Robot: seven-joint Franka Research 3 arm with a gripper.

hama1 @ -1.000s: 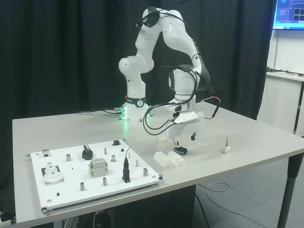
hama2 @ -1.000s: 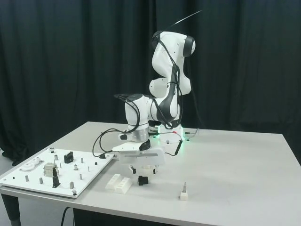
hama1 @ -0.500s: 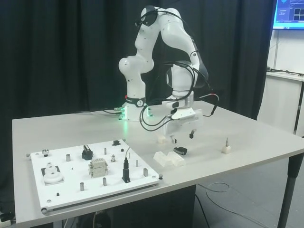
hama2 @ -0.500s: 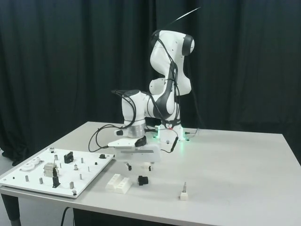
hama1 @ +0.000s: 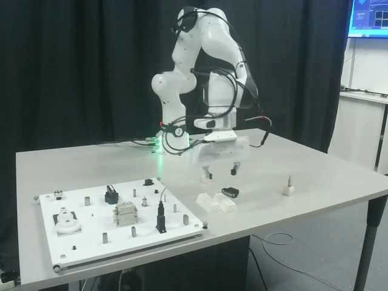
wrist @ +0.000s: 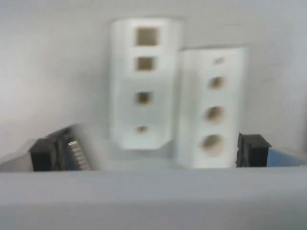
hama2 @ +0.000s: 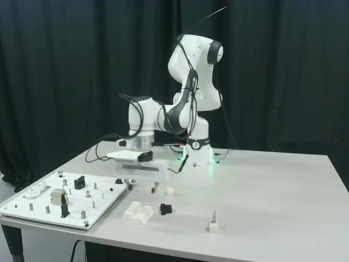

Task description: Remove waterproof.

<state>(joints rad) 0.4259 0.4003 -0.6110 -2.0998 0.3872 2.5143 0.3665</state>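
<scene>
Wrist view first: I see the black fingers (wrist: 252,151) standing wide apart at either side, and the gripper (wrist: 148,153) has nothing between them. Below it lie two white blocks (wrist: 177,96) pressed side by side on the grey table (wrist: 53,72), each with a row of holes.

First room view: the gripper (hama1: 221,174) hangs above the table (hama1: 315,176), clear of it, between the arm's base and the white blocks (hama1: 215,202). A small black part (hama1: 230,193) lies on the table just beside those blocks. Well apart, a small white stand with a pin (hama1: 288,188) sits alone. The white board (hama1: 91,233) lies at the table's near corner. On its front part stands a black upright plug (hama1: 160,219) with a thin wire rising from it. I take that for the waterproof connector, though I cannot be sure. It is seated on the board, well apart from the gripper.

Second room view: the gripper (hama2: 144,184) hovers near the board's (hama2: 103,204) far corner, above the table. The black upright plug (hama2: 64,209) stands on the board. The white blocks (hama2: 137,212) and the small black part (hama2: 165,208) lie near each other, off the board.
</scene>
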